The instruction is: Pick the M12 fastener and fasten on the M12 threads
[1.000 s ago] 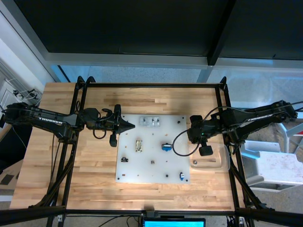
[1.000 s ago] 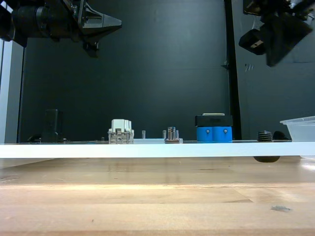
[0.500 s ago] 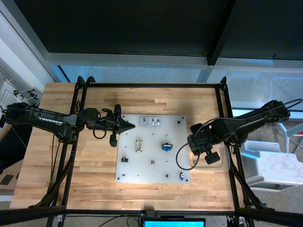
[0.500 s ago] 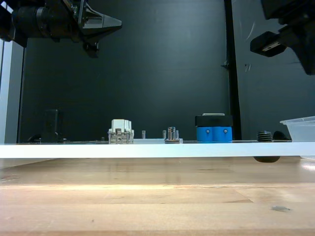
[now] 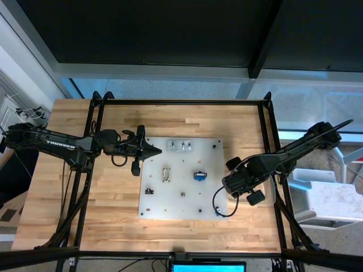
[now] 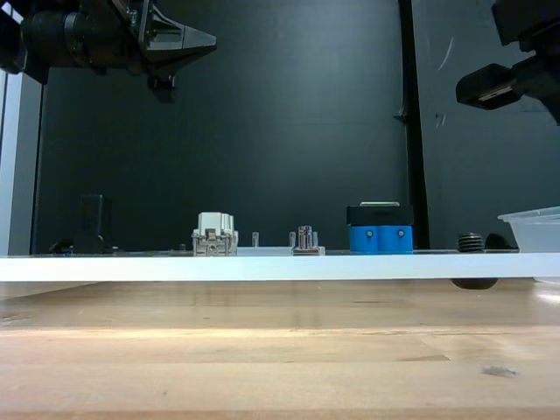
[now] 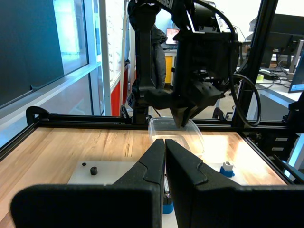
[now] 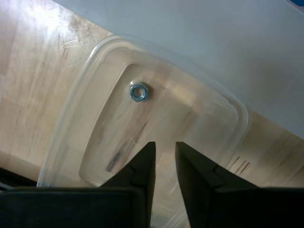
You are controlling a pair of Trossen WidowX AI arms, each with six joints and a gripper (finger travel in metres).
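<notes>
**Swung in over the tray, nut not yet lined up**

Has carried the right gripper (image 8: 164, 147) toward the table's near edge within the last second, to a spot above the clear tray (image 8: 237, 111). Shows its fingers narrowly parted, gripping nothing. Finds the M12 nut (image 8: 138, 91) lying flat on the tray floor, ahead of the fingertips and off to one finger's side, not in line with the gap.

Seems to call for this: widen the gap well past the nut, shift sideways until the nut sits dead ahead between the fingers, then come straight down, clear of the tray wall.

Leaves the left gripper (image 7: 165, 141) clenched on nothing, held high, well apart from the right gripper across the board. Shows the black stud (image 6: 472, 242) bare, ribs exposed.

Hides most of the tray beneath the right arm in the high view. Cuts the right gripper off at the low view's edge.
</notes>
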